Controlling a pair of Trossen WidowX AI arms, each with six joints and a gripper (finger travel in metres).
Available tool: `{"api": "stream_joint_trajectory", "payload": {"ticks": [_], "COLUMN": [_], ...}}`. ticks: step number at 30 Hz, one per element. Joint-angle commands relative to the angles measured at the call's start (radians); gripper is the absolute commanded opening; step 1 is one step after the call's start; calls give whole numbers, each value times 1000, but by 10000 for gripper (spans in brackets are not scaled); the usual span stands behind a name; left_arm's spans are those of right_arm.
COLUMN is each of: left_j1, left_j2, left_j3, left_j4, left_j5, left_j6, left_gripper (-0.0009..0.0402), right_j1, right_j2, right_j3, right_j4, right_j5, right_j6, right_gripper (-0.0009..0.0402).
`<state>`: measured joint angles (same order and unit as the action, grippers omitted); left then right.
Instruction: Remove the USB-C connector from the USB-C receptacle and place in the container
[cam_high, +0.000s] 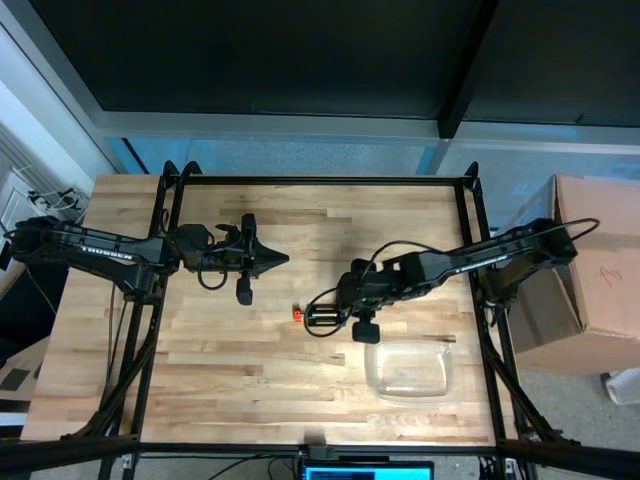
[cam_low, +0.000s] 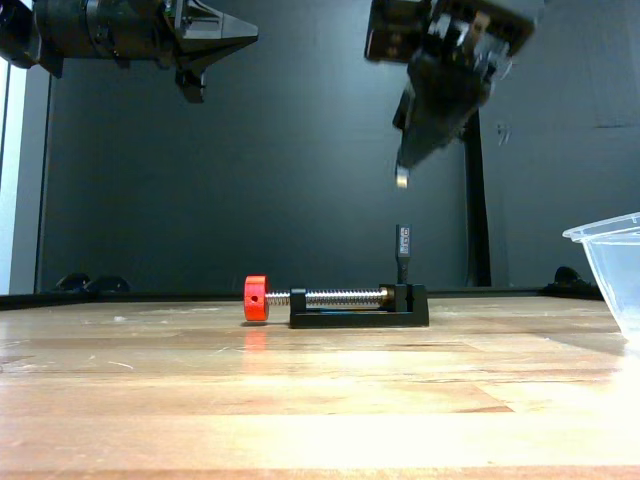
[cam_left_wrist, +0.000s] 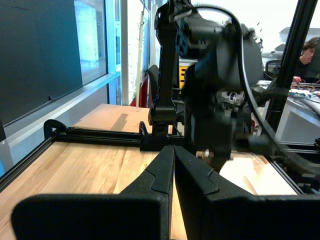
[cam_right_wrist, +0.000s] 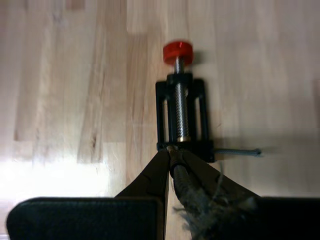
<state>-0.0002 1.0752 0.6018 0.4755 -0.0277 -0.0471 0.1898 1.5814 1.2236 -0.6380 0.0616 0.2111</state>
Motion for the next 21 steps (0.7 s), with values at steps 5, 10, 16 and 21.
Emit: {"api": "stream_joint_trajectory", "payload": {"ticks": [5,10,16,21], "left_j1": [0,0,0,0], "left_j2": [0,0,0,0], "left_j3": [0,0,0,0], "left_j4": [0,0,0,-4], "left_j5": [0,0,0,0], "left_j6": [0,0,0,0], "left_gripper": [0,0,0,0], "right_j1": [-5,-26,-96,-170], "right_j2": [-28,-29,-43,-44], "right_j3": [57,75,51,48], "right_j4": [-68,-121,-157,-189], "right_j5": [-2,-5,-47,-55], "right_j6": [-22,-37,-70,-122], "right_gripper": [0,0,0,0]}}
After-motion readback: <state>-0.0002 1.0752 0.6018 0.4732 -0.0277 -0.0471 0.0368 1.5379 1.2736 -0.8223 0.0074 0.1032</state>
